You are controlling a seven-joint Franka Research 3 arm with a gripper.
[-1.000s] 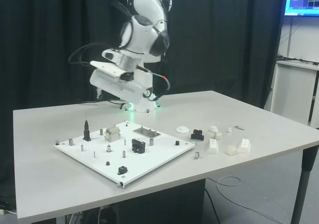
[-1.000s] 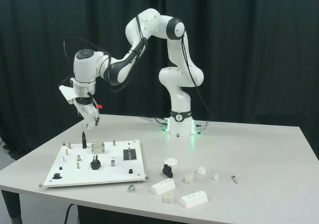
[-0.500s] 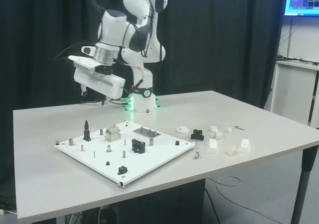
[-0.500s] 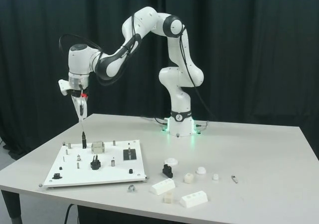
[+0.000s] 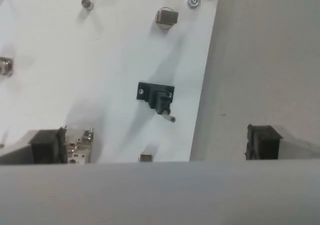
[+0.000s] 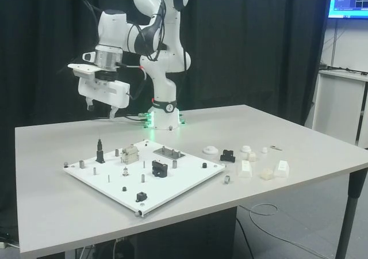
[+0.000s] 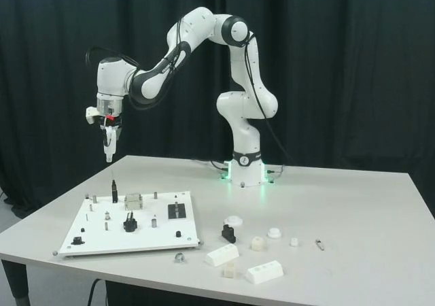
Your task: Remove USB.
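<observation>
Near the far corner of the white board [image 6: 172,181], on the side away from the loose parts, the USB [image 6: 100,152] stands upright in its black socket, a thin black stem with a narrow tip. The wrist view looks almost straight down on it, and its grey tip points up toward the camera. Just beside it on the board sits a grey metal connector block [image 6: 131,153], with small pegs and two more black fittings spread over the rest of the surface.

The gripper [image 6: 100,108] hangs high above that corner of the board, well apart from the USB and pointing down. Its fingers [image 5: 47,145] are spread wide, one over the board and the other over the bare table [image 6: 52,213] past the board's edge.

The arm reaches out from its base at the back of the table, where a green light [image 6: 150,121] glows. Beyond the board's other side lie loose white parts [image 6: 261,167] and a small black piece [image 6: 227,155], all well apart from the USB.
</observation>
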